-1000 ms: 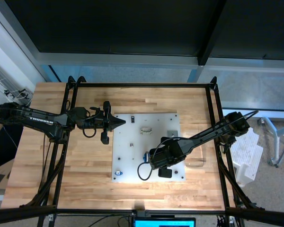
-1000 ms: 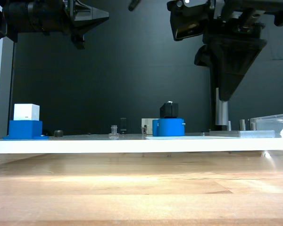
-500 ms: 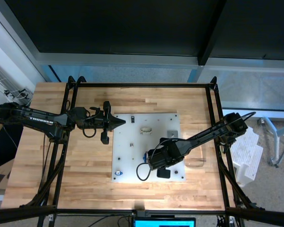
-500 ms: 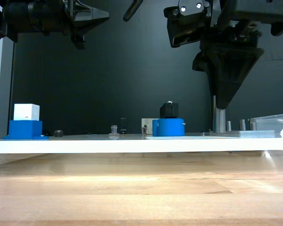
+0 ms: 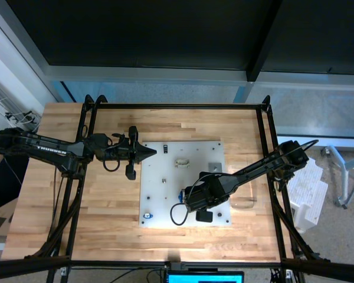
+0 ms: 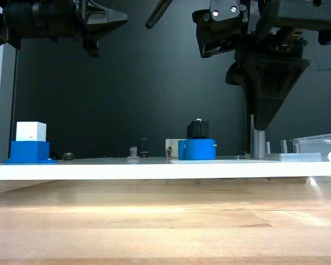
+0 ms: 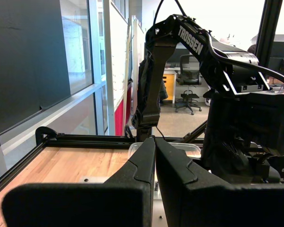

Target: Pick the 16mm cylinder and install on the taskboard

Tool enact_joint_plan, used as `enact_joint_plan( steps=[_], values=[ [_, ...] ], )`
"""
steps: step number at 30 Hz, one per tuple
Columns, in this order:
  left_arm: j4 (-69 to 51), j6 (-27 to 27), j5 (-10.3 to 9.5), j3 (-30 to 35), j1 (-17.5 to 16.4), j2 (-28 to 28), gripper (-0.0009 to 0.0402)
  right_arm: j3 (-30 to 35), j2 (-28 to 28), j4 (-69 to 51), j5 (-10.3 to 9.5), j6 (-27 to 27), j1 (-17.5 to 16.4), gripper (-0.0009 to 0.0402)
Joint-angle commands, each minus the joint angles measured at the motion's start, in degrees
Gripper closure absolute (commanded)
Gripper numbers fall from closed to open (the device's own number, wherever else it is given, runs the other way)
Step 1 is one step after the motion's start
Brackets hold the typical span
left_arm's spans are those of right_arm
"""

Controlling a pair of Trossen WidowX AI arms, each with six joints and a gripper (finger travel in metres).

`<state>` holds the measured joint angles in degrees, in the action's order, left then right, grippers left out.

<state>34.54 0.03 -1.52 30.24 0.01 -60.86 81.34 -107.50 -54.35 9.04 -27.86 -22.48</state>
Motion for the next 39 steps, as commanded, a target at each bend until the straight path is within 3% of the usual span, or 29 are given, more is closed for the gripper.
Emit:
enact_joint_plan(
  steps=[1,39],
  values=[
    [0.0,0.0,0.0,0.0,0.0,0.0,0.0393,-0.3,0.0,-0.1,-0.04,0.0,0.0,0.0385],
    [0.0,0.0,0.02,0.0,0.0,0.0,0.0393,-0.3,0.0,-1.1,-0.04,0.0,0.0,0.0385]
  ],
)
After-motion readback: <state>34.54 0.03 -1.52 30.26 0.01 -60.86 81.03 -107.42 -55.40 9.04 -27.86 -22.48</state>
